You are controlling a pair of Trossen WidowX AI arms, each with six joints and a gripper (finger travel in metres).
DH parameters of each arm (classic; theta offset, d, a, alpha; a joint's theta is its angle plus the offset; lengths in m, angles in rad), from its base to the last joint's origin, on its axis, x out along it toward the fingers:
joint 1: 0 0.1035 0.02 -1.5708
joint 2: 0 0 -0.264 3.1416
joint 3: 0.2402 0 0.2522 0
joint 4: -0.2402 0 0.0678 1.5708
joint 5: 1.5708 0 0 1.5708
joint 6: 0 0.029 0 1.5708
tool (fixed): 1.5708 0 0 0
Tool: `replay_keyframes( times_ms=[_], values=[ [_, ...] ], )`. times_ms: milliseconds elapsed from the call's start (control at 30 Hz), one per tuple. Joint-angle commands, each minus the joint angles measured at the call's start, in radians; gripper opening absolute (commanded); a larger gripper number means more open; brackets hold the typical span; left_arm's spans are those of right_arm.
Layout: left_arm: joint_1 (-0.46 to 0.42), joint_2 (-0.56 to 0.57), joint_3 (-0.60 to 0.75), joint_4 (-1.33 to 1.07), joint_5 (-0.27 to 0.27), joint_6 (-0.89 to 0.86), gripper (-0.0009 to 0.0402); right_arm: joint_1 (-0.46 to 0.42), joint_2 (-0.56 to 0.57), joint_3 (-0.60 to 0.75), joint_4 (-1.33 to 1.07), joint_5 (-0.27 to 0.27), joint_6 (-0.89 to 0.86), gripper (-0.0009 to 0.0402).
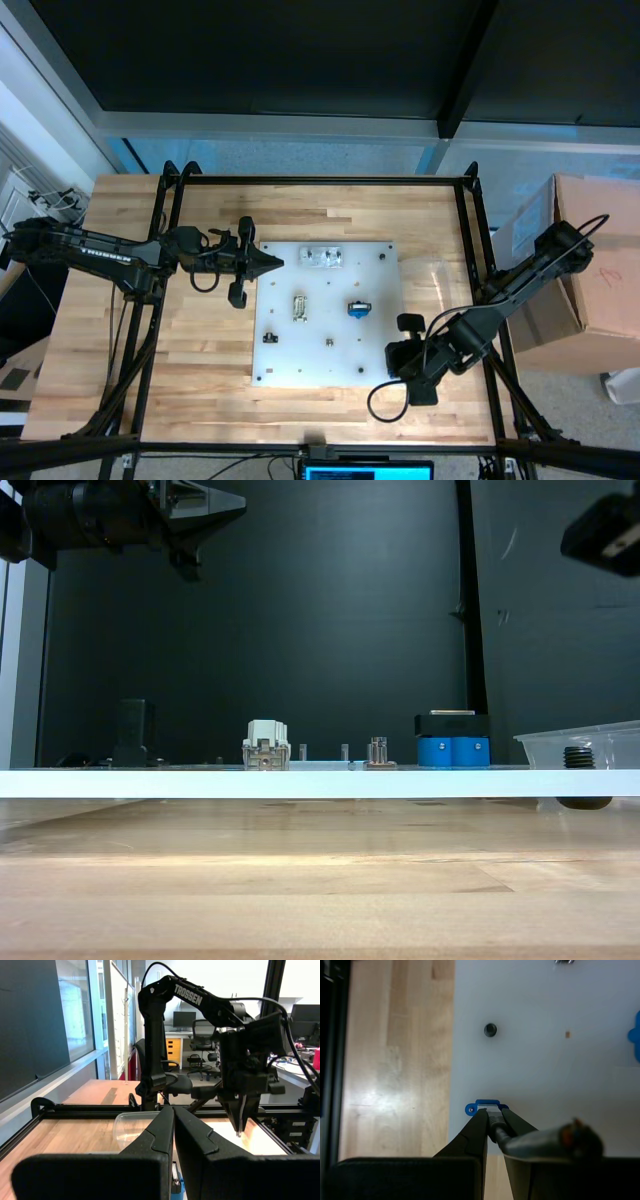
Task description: Remove the RJ45 connector from the taskboard and place in the container
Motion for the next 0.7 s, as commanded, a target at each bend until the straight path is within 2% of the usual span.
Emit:
replay_keyframes(
  times_ms=[33, 100, 433, 700],
  values=[
    [0.000, 0.000, 0.000, 0.000, 0.000, 0.000, 0.0000, -0.001, -0.020, 0.034, -0.042, 0.006, -0.002, 0.0000],
    [0.000, 0.000, 0.000, 0.000, 0.000, 0.000, 0.0000, -0.001, -0.030, 0.054, -0.063, 0.022, -0.003, 0.0000],
    [0.000, 0.000, 0.000, 0.000, 0.000, 0.000, 0.0000, -0.003, -0.045, 0.069, -0.089, 0.020, -0.003, 0.0000],
    [0.000, 0.000, 0.000, 0.000, 0.000, 0.000, 0.0000, -0.074, -0.121, 0.010, -0.139, 0.015, -0.019, 0.0000]
  ],
)
